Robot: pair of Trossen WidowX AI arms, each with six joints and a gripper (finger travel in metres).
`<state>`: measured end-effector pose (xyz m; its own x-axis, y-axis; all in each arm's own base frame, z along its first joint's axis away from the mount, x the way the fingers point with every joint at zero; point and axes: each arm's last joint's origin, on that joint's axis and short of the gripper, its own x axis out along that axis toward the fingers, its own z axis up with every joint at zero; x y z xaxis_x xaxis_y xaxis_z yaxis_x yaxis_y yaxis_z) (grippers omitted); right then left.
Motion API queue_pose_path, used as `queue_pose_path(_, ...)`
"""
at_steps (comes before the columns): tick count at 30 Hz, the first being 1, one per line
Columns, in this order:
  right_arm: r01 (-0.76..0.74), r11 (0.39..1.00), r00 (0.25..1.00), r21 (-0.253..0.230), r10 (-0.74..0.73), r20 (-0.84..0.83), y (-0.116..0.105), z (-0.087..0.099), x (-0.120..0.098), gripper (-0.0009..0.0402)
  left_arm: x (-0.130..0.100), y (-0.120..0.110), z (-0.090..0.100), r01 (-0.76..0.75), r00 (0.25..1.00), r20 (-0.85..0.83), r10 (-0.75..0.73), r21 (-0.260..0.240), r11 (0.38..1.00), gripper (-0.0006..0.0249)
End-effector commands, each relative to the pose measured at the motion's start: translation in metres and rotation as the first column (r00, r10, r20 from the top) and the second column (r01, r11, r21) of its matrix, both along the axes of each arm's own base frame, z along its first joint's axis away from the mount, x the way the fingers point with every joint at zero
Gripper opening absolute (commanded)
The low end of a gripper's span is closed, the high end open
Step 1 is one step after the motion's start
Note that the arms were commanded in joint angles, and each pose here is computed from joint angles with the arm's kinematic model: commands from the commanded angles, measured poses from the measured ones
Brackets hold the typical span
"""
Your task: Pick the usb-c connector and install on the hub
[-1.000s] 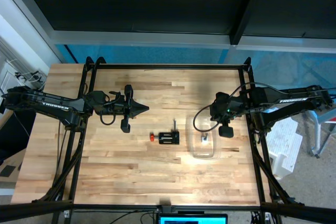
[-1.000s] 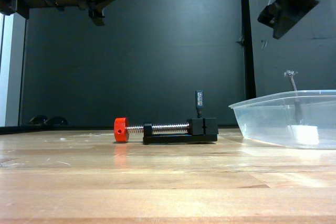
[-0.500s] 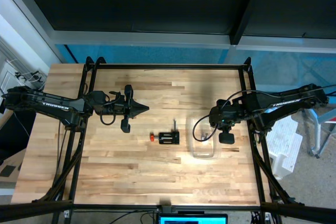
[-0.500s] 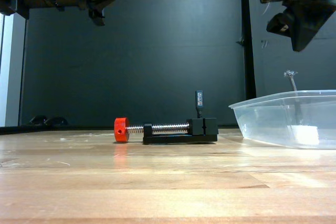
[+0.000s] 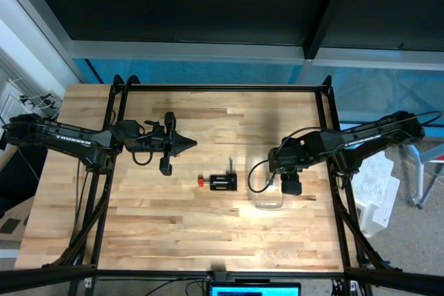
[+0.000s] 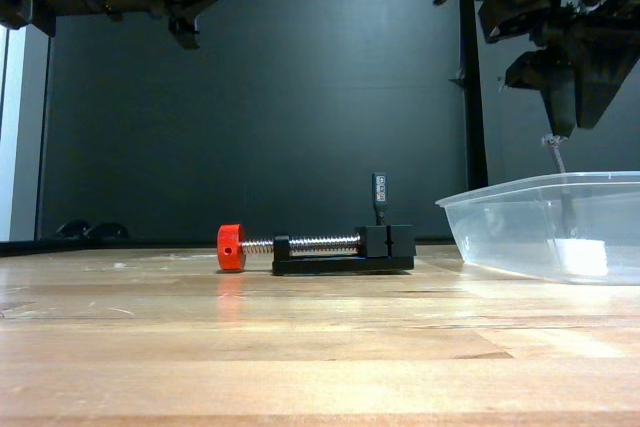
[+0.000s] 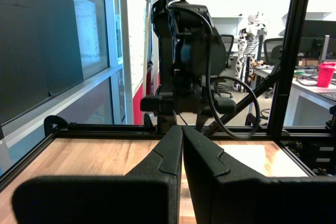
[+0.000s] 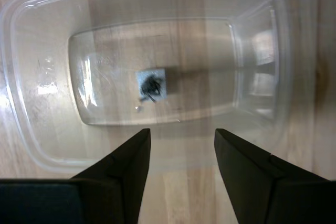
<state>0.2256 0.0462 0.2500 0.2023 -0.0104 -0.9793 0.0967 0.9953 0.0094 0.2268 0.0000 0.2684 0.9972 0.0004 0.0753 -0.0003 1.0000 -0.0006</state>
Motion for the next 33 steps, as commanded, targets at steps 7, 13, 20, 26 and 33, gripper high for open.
queue_pose_path(7,-0.006,1.000,1.000,-0.007,0.006,-0.009,0.012,-0.016,0.015,0.0199,0.000,0.000,0.000,0.000,1.000,0.001,0.000,0.000,1.000,0.0000)
queue_pose_path(13,-0.011,0.999,1.000,-0.031,0.010,-0.015,0.018,-0.029,0.013,0.0213,0.000,0.000,0.000,0.000,1.000,0.001,0.000,0.000,1.000,0.0000)
queue_pose_path(20,-0.018,0.999,1.000,-0.047,0.017,-0.016,0.023,-0.042,0.015,0.0217,0.000,0.000,0.000,0.000,1.000,0.001,0.000,0.000,1.000,0.0000)
queue_pose_path(26,-0.028,0.999,1.000,-0.043,0.028,0.006,0.024,-0.049,0.018,0.0216,0.000,0.000,0.000,0.000,1.000,0.001,0.000,0.000,1.000,0.0000)
queue_pose_path(33,-0.027,0.998,1.000,-0.052,0.027,-0.002,0.026,-0.057,0.021,0.0216,0.000,0.000,0.000,0.000,1.000,0.001,0.000,0.000,1.000,0.0000)
